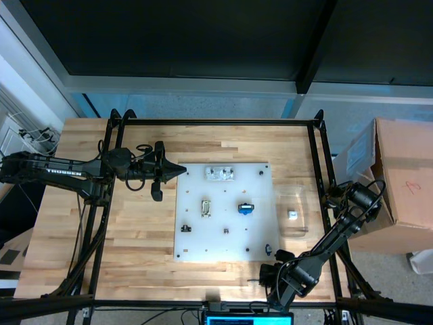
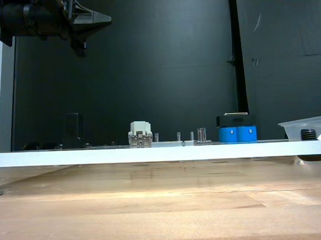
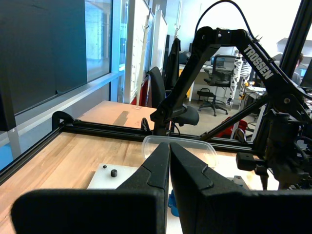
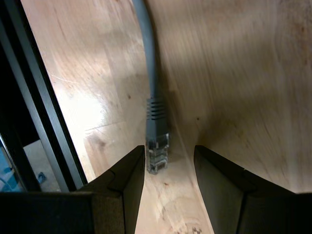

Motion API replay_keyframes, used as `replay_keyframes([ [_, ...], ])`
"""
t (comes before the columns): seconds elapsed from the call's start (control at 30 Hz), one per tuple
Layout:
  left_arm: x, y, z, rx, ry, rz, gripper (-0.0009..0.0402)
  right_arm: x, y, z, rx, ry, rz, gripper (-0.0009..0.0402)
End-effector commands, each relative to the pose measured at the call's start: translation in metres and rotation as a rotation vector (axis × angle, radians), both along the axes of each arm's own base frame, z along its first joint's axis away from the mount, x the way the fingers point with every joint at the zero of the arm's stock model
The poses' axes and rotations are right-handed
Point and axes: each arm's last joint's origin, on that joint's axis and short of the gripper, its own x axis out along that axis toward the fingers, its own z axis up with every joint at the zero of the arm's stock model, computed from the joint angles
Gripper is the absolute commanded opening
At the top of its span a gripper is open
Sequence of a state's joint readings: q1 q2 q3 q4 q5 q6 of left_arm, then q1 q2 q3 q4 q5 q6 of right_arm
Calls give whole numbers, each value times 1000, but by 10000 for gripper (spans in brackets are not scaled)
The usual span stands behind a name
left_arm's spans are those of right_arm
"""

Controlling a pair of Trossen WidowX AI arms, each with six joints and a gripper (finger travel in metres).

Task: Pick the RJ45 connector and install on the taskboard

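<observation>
Right end effector sits low over the tabletop by the near edge, twd the near-right corner. Its fingers are spread apart w/ nothing gripped. RJ45 connector lies free on the bare wood btwn those fingers, close to one of them and clear of the taskboard. Can't tell if that finger touches the plug. Its grey cable runs away from the end effector along the wood.

Left end effector hangs well above the tabletop, btwn the left edge and centre, twd the far side. Its tip is over the taskboard's far-left corner, fingers pressed together, holding nothing.

Taskboard lies flat mid-tabletop w/ a blue part and a grey-white block on it. Clear plastic tray sits just beside the board twd the right edge, w/ a small white piece inside. Cardboard box stands beyond the right edge.
</observation>
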State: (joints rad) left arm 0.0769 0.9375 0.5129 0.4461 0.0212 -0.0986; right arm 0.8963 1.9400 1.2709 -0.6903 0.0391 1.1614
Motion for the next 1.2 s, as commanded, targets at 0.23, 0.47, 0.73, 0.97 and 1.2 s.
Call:
replay_keyframes([
  [0.23, 0, 0, 0, 0, 0, 0, 0, -1, -2, -3, -22, -19, 30, 123],
  [0.47, 0, 0, 0, 0, 0, 0, 0, -1, -1, -8, 5, -43, 43, 69],
  [0.73, 0, 0, 0, 0, 0, 0, 0, -1, -1, -8, 6, -45, 50, 0],
  [0.97, 0, 0, 0, 0, 0, 0, 0, -3, -1, 9, 42, -75, 41, -1],
  [1.2, 0, 0, 0, 0, 0, 0, 0, -7, -17, 50, -13, -168, -46, 0],
])
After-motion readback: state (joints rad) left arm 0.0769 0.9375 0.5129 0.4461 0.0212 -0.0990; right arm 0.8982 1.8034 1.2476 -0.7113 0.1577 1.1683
